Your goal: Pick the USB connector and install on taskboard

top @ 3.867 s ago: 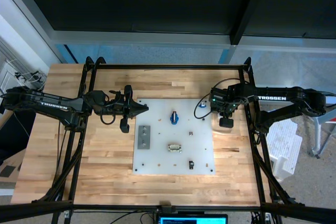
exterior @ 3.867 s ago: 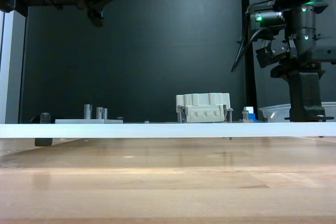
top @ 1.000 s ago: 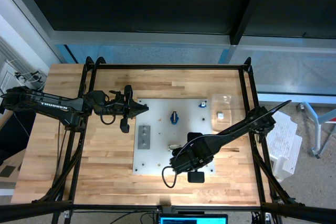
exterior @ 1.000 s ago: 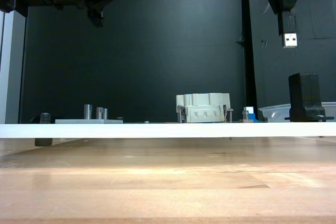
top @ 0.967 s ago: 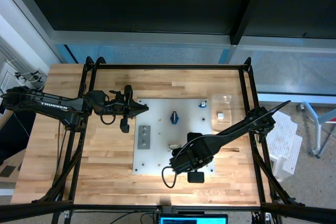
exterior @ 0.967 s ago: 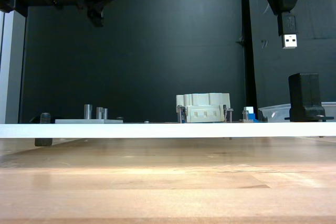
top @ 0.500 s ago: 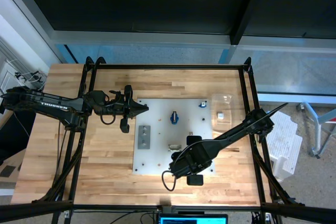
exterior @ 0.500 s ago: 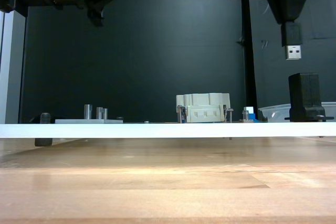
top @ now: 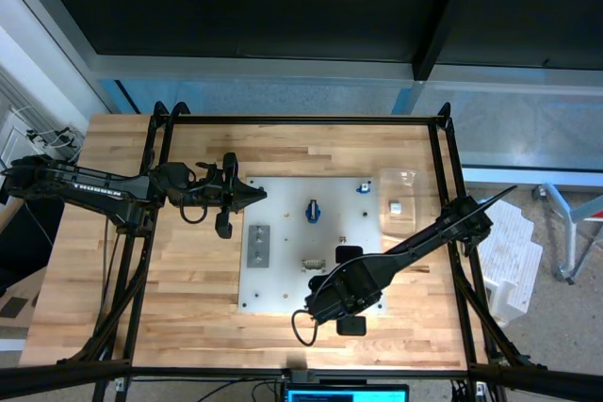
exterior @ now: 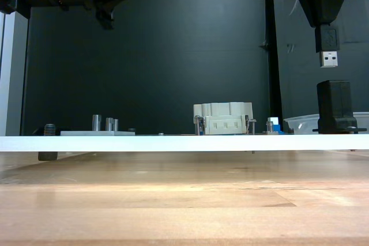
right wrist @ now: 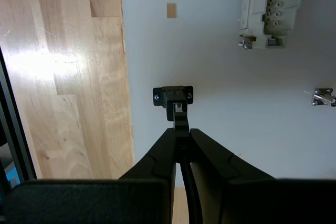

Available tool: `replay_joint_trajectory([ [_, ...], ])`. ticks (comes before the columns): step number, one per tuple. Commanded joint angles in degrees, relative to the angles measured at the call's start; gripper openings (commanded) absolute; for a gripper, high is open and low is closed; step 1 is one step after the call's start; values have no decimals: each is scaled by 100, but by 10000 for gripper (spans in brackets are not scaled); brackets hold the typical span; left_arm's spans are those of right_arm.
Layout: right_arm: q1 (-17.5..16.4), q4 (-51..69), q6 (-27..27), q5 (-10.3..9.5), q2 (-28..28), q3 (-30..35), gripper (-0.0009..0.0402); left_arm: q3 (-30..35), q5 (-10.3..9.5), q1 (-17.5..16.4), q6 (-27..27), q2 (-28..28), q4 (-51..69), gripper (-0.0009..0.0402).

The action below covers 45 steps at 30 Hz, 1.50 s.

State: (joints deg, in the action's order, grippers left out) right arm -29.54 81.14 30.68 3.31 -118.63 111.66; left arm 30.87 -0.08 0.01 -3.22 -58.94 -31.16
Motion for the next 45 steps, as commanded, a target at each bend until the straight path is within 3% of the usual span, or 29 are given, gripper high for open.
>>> replay_joint_trajectory([
  [1,2,-42,-9,-2,0,-61,0,2,2,0,0,-2,-2,0],
  [45,2,-398,-140,-7,0,-457,0,2,2,0,0,-2,-2,0],
])
